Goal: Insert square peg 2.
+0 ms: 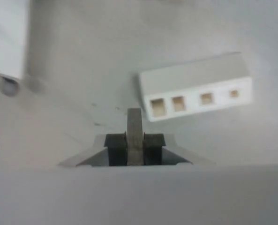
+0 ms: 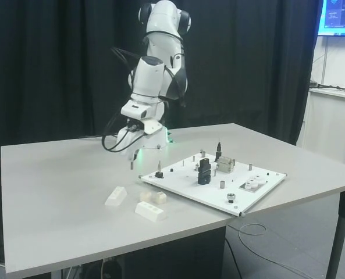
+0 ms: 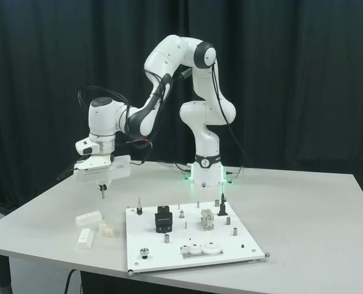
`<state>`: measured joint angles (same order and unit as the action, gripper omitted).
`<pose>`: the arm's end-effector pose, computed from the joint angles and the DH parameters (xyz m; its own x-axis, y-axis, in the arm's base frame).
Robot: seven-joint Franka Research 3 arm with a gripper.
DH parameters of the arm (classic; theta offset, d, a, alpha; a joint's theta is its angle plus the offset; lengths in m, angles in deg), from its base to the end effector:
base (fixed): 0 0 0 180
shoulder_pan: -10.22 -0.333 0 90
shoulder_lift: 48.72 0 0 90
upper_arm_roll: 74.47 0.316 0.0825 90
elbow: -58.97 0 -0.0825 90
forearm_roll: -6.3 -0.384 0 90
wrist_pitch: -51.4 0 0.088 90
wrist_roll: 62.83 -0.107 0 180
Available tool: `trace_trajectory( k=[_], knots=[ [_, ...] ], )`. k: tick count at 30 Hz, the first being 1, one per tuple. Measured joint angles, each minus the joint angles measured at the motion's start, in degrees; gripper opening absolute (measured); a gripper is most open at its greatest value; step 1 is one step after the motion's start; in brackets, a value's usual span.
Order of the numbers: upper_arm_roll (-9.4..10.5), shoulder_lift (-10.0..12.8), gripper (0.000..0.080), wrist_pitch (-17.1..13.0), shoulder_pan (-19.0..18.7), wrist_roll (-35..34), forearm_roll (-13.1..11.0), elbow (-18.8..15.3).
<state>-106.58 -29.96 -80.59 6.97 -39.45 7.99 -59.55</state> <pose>0.5122 -0.2748 0.2930 0.9907 -0.0641 -0.1200 -0.0448 -0.9866 0.1568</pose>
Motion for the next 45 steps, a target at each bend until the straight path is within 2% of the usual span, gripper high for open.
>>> trace_trajectory(
  k=[10,20,28,45],
  knots=[
    [1.09,-3.2,0.0070,5.6,-3.2,-6.8,0.0,-1.4],
    [1.67,-7.0,0.0070,5.9,-7.7,-14.0,0.0,-5.2],
    [2.23,-8.6,0.0070,3.9,-10.8,-18.8,0.2,-7.7],
    [3.73,-8.5,0.0070,-4.1,-14.1,-30.9,1.3,-12.7]
  ],
)
